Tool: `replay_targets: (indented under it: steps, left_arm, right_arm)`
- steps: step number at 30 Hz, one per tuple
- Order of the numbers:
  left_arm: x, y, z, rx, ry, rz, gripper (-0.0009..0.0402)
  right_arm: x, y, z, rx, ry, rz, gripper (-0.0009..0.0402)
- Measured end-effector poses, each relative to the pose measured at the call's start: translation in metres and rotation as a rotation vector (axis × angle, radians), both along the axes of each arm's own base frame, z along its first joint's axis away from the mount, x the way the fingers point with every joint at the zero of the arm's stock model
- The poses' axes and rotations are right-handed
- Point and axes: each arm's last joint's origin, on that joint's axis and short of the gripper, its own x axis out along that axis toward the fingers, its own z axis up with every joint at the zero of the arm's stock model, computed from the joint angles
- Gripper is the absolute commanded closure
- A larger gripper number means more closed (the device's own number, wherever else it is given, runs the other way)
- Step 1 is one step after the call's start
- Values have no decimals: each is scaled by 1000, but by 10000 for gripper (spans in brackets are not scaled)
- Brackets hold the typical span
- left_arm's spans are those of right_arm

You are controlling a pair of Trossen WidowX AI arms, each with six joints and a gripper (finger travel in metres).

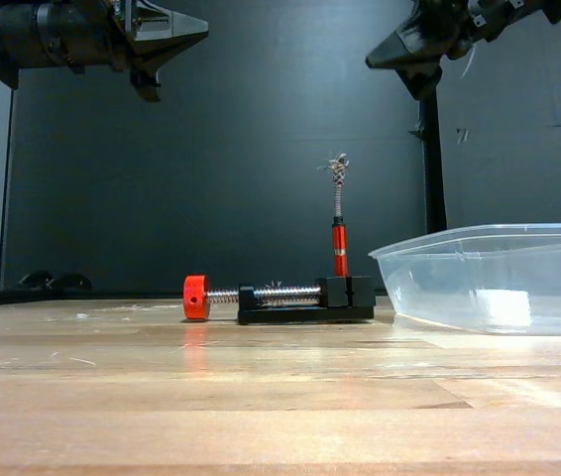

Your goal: Remove the RCA connector from the receptacle and place in the container

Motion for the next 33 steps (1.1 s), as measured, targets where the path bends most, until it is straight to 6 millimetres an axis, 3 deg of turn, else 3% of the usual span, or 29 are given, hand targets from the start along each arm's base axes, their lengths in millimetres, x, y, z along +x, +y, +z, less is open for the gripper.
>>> replay_targets:
  steps: [14, 27, 33]
  left_arm:
    - [0, 0, 0, 0, 0, 0, 393]
    - [0, 0, 0, 0, 0, 0, 393]
    - [0, 0, 0, 0, 0, 0, 393]
  right_arm:
    - [41, 21, -16, -48, 439, 68, 384]
    - [82, 39, -39, -101, 596, 31, 239]
    - [100, 45, -48, -82, 640, 1, 194]
